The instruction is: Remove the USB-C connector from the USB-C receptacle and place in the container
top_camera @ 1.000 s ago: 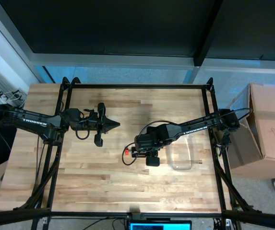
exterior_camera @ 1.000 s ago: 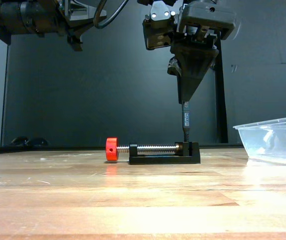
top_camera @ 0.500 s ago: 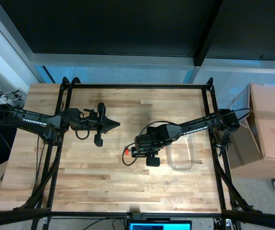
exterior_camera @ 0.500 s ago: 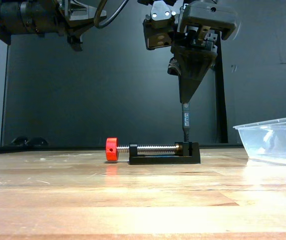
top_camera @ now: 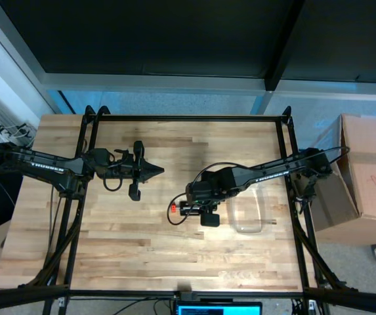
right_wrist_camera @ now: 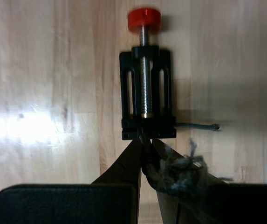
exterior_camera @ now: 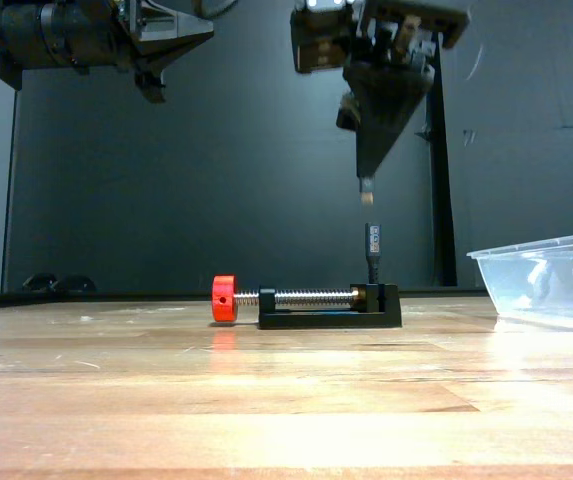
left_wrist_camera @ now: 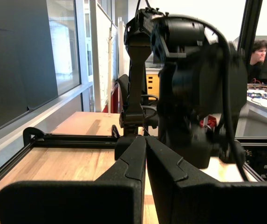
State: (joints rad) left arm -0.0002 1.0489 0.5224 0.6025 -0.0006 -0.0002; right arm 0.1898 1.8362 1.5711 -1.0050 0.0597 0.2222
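- The table (exterior_camera: 266, 400) and what lies on it stay put over the last second: the clear container (exterior_camera: 541, 285) sits to the right of the clamp, well apart from it.
- The left gripper (top_camera: 156, 170) has not moved. It hangs high over the table's left half, far from the work, with its fingers pressed together on nothing.
- The right gripper (exterior_camera: 366, 182) has risen straight up. A second ago its tip met the top of the dark upright stack in the clamp; now there is open air between them.
- The small black vise (exterior_camera: 326, 310) with its red knob (exterior_camera: 224, 298) keeps its place, which suggests the pull did not drag it along.
- The USB-C receptacle (exterior_camera: 371, 250) still stands upright in the vise, now visibly shorter than the stack was.
- The USB-C connector (exterior_camera: 366, 196) has gone up with the right gripper. It is pinched between the nearly closed fingers, with only a short pale end showing below the tip, clear of the receptacle and directly above it.
- By my reading the extraction is done. What remains is the carry rightward to the container and the release.
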